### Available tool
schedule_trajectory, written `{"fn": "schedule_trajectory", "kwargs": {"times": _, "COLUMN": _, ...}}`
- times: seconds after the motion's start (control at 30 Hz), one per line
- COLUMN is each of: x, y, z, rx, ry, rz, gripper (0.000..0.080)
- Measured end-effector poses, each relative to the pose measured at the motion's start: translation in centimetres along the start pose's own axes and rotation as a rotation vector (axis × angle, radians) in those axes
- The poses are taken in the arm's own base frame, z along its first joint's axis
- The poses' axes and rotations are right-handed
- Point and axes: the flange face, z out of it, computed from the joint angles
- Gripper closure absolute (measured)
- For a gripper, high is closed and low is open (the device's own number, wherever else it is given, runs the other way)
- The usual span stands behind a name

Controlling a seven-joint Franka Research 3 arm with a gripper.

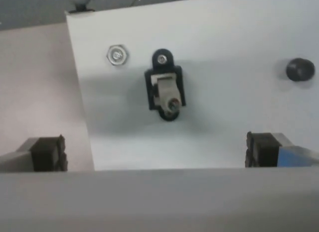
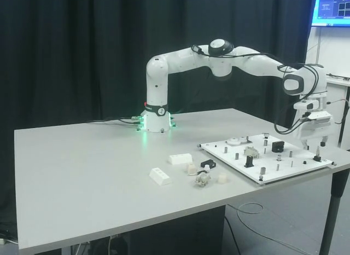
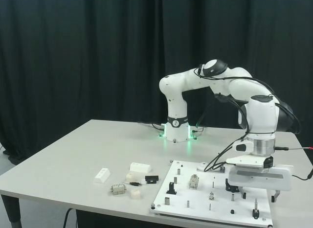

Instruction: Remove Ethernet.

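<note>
Ethernet plug point(image 1: 166, 95) upright in black socket point(image 1: 165, 86).

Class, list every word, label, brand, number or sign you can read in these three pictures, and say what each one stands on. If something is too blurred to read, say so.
No text can be read.
Screen in the first room view's upper corner: shows marks, too small and blurred to read.
White board, arm and tool: no legible label, brand or number.
</note>
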Motion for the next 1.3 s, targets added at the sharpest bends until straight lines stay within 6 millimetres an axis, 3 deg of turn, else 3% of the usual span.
{"fn": "schedule_trajectory", "kwargs": {"times": 0.8, "x": -0.9, "y": -0.9, "z": 1.2, "rx": 0.025, "ry": 0.075, "rz": -0.089, "gripper": 0.0003}}
{"fn": "schedule_trajectory", "kwargs": {"times": 1.3, "x": -0.1, "y": -0.7, "z": 2.3, "rx": 0.026, "ry": 0.095, "rz": -0.093, "gripper": 0.0003}}
